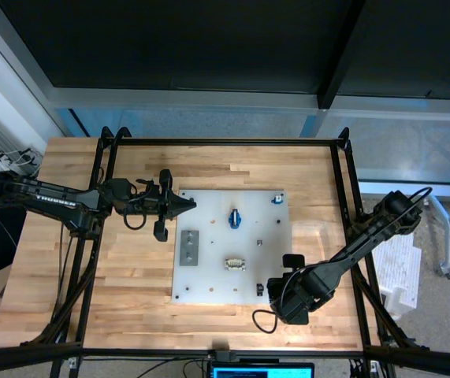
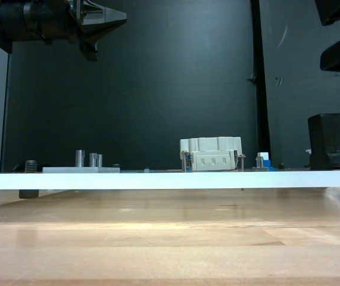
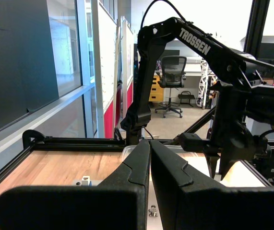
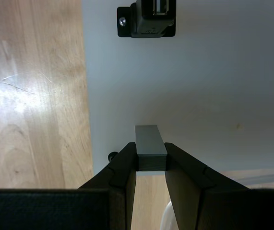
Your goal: Pick the 16mm bar and install on taskboard
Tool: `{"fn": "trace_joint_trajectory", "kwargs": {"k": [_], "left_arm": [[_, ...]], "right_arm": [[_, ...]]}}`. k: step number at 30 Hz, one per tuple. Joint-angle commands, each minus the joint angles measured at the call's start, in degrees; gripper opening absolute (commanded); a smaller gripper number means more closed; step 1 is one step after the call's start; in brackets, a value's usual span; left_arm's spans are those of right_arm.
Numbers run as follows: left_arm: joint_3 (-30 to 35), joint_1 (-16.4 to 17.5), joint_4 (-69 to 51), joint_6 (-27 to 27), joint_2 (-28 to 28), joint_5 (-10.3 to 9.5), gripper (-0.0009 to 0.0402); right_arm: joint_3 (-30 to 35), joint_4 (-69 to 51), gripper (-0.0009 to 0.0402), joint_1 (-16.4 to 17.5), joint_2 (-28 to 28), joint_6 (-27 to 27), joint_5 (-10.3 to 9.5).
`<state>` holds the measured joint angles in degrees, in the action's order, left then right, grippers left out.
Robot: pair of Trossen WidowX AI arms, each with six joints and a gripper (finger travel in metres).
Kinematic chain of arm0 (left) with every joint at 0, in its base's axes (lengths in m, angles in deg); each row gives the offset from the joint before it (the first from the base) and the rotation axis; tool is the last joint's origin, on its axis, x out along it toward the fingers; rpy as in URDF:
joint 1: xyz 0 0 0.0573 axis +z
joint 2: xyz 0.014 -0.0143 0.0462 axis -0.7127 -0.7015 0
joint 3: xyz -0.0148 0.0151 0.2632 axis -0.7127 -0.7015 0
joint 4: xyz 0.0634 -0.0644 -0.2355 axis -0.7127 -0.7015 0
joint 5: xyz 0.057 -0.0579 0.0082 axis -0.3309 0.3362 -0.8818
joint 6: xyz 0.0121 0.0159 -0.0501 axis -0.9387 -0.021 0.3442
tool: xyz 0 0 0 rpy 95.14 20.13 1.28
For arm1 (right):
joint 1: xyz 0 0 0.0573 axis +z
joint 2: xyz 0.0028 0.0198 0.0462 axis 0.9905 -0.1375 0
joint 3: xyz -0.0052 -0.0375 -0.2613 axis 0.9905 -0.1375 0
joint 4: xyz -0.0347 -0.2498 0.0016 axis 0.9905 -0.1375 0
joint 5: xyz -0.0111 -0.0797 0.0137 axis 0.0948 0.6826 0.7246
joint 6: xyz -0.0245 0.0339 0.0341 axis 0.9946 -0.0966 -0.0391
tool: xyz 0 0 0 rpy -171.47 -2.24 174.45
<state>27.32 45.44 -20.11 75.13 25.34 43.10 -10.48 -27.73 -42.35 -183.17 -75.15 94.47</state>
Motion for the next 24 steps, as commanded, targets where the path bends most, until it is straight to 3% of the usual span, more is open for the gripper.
{"fn": "trace_joint_trajectory", "kwargs": {"k": [1, 24], "left_arm": [[0.00, 0.02, 0.02, -0.02, -0.02, 0.02, 0.0000], [0.00, 0.02, 0.02, -0.02, -0.02, 0.02, 0.0000]], "right_arm": [[-0.02, 0.61, 0.0027, -0.02, -0.26, 0.11, -0.24], [-0.33, 1.36, 0.0028, 0.00, -3.23, 0.09, -0.24]]}}
